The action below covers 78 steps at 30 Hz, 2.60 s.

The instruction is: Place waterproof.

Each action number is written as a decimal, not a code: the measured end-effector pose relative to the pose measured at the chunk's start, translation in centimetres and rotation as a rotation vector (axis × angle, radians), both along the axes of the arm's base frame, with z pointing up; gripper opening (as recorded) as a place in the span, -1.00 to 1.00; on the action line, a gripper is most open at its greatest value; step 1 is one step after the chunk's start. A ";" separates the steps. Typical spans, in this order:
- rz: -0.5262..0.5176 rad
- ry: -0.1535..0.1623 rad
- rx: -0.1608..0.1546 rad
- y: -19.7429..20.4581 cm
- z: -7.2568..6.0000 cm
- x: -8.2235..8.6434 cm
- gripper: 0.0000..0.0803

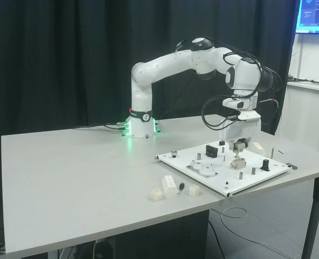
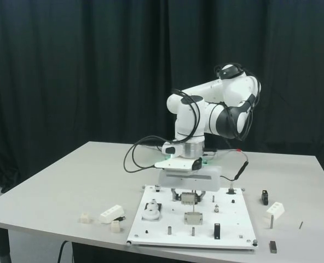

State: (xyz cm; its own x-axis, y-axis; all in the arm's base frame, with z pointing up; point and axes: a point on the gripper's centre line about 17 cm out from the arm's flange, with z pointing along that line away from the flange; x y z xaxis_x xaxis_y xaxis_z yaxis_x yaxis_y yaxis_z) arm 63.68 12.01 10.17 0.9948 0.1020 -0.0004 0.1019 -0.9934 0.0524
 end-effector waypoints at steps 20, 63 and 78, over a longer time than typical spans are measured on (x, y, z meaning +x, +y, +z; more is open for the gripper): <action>-0.072 -0.048 -0.096 -11.3 -0.7 -0.3 0.54; -0.050 -0.146 -0.194 -33.3 -4.3 -5.4 0.54; -0.042 -0.134 -0.193 -34.5 -6.4 -6.7 0.54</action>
